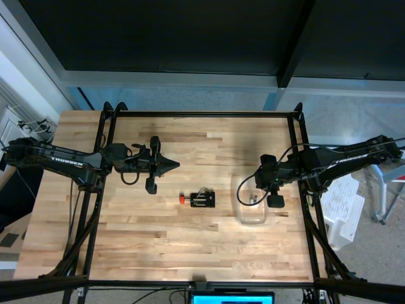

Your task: Pick the RCA connector and install on taskboard

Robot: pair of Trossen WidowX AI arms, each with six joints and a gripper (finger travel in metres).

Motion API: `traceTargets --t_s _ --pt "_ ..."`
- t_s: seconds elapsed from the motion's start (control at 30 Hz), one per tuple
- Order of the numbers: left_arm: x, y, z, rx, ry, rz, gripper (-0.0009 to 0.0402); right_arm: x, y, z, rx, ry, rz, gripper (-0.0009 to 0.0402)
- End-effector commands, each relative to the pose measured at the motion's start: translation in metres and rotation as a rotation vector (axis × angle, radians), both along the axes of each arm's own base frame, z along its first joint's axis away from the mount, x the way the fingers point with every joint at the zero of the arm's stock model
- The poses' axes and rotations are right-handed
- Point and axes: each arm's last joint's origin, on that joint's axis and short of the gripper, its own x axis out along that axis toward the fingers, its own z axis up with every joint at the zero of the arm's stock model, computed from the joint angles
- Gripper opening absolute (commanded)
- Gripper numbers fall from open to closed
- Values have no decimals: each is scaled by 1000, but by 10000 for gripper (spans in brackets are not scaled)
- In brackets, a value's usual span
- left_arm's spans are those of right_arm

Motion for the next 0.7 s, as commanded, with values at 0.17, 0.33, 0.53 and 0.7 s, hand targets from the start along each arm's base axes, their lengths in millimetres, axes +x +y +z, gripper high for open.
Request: traceTargets --t_s 0.17,0.33,0.53,0.7 --pt "0 0 0 0 0 0 0 -6 6 -3 -7 62 26 13" --pt "0 0 0 0 0 0 0 -6 12 -9 -15 112 19 57" --pt "0 0 0 0 0 0 0 -4 15 -17 -8 143 -14 117" --pt "0 0 0 0 0 0 0 -5 16 -24 -9 148 -57 154"
